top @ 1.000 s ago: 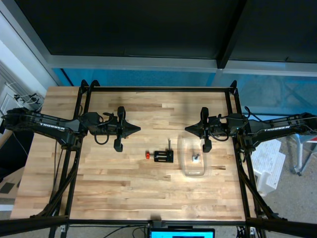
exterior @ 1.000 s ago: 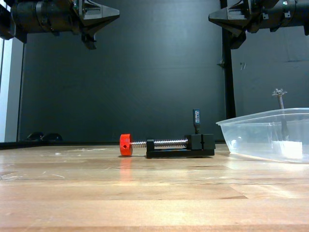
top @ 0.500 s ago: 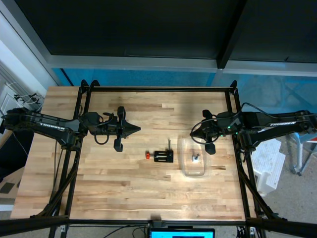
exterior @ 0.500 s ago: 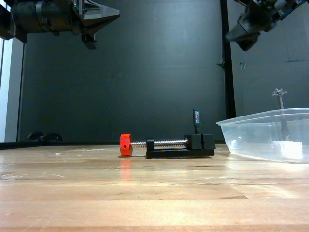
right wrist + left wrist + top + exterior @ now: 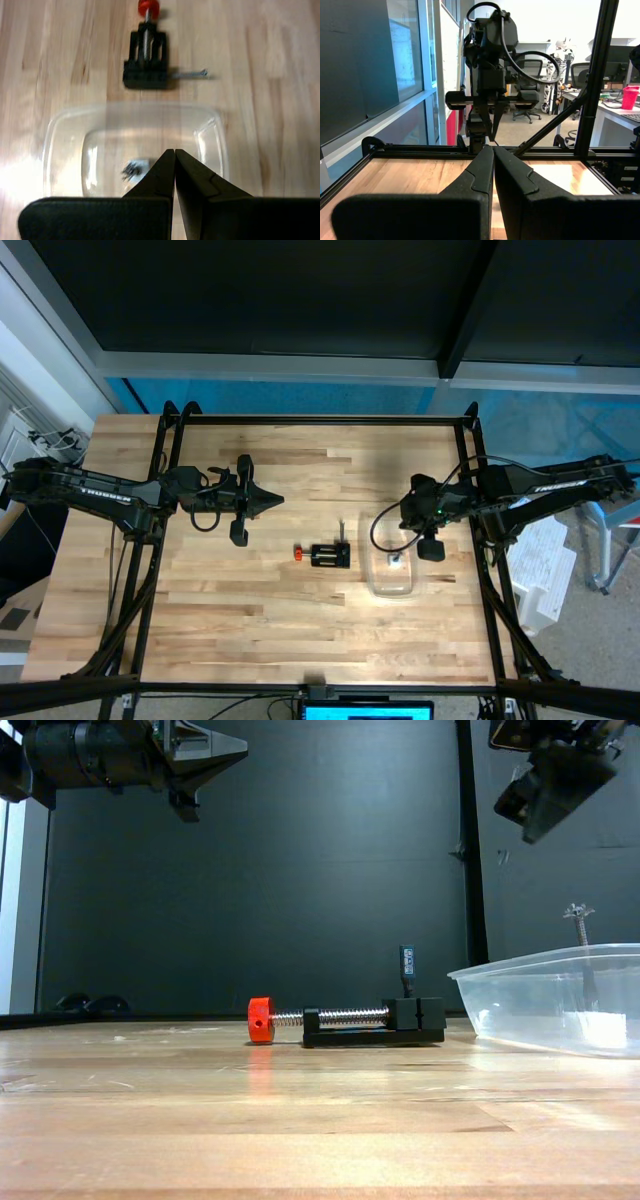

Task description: Pick the usb-c connector and install on the hub

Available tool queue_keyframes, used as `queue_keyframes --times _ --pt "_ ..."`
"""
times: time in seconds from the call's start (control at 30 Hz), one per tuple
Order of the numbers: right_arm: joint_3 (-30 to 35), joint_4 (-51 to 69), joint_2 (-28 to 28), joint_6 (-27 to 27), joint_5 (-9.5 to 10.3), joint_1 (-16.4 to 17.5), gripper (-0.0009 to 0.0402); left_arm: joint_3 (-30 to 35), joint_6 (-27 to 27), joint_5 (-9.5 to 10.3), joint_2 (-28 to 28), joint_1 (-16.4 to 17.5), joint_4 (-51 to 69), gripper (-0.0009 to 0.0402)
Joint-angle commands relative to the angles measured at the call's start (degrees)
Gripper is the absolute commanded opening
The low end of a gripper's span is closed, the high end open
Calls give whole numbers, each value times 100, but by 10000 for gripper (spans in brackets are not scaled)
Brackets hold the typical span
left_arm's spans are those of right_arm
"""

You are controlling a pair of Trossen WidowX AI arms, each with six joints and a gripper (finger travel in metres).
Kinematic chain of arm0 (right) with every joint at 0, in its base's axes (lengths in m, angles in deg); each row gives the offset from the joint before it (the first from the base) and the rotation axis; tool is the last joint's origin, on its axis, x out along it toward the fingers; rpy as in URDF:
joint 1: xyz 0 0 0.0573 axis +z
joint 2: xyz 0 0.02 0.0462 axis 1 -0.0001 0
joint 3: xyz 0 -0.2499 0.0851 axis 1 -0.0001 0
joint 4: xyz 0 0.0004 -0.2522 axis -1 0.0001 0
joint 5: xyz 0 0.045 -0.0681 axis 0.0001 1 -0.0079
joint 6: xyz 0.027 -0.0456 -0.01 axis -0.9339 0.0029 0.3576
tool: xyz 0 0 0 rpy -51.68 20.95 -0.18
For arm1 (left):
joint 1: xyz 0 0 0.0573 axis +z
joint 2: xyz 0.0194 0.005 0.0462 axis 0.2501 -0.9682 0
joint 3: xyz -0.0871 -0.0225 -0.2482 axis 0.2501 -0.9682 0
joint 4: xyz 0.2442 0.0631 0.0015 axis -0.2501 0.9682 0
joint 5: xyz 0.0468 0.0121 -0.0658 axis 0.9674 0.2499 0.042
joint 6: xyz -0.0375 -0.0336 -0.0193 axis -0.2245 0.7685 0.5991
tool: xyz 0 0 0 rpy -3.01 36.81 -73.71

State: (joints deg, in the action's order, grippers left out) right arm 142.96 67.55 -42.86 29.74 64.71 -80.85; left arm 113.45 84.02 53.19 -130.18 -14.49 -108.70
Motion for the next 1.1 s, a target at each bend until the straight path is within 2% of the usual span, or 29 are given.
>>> queue_keyframes --times 0.03,0.33,0.53,0.7,0.9,1.1 --pt "22 131 -50 -122 -11 122 0 0 -2 -2 -2 2 0 0" --pt "9 638 -358 -481 -63 540 13 0 -2 -2 -2 0 0 0" --pt "4 651 -649 -817 -81 721 64 0 -2 -2 -2 0 0 0" --pt "-63 643 -828 -1021 -374 929 115 0 -2 -2 -2 2 0 0" --pt "-219 476 -964 -1318 -409 1003 166 0 -2 -2 -2 2 0 0" --pt "-323 319 -1099 -1366 -516 1025 200 0 -2 -2 -2 0 0 0"
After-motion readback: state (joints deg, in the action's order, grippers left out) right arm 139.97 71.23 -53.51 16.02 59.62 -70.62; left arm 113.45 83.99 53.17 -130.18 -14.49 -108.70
